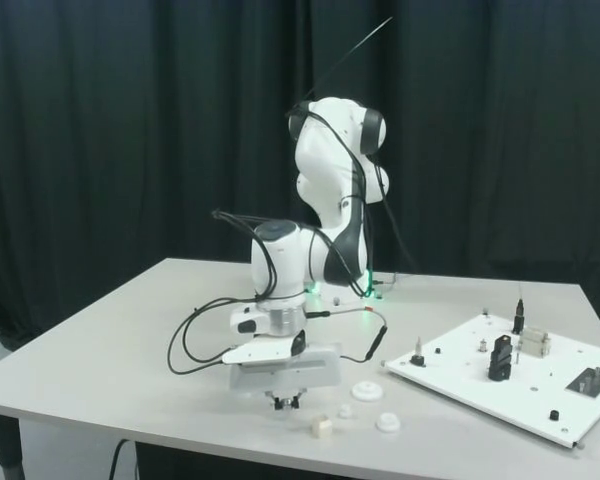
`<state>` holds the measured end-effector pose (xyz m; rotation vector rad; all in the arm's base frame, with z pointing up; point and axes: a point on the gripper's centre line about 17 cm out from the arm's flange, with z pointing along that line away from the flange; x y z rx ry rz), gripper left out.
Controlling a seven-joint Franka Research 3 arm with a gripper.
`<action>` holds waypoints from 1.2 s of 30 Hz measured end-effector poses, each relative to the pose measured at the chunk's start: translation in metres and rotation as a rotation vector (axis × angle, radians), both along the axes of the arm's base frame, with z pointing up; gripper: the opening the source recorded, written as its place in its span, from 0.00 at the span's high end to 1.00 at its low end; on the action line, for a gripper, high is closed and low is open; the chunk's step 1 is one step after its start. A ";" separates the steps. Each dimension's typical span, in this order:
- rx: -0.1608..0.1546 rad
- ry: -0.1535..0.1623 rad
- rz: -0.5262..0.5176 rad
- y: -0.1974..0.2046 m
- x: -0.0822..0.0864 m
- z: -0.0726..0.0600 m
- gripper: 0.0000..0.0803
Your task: Insert bolt 4.
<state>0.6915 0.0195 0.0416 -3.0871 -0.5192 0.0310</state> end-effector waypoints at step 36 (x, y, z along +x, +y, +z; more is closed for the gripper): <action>0.020 -0.038 0.119 0.149 0.002 0.051 0.69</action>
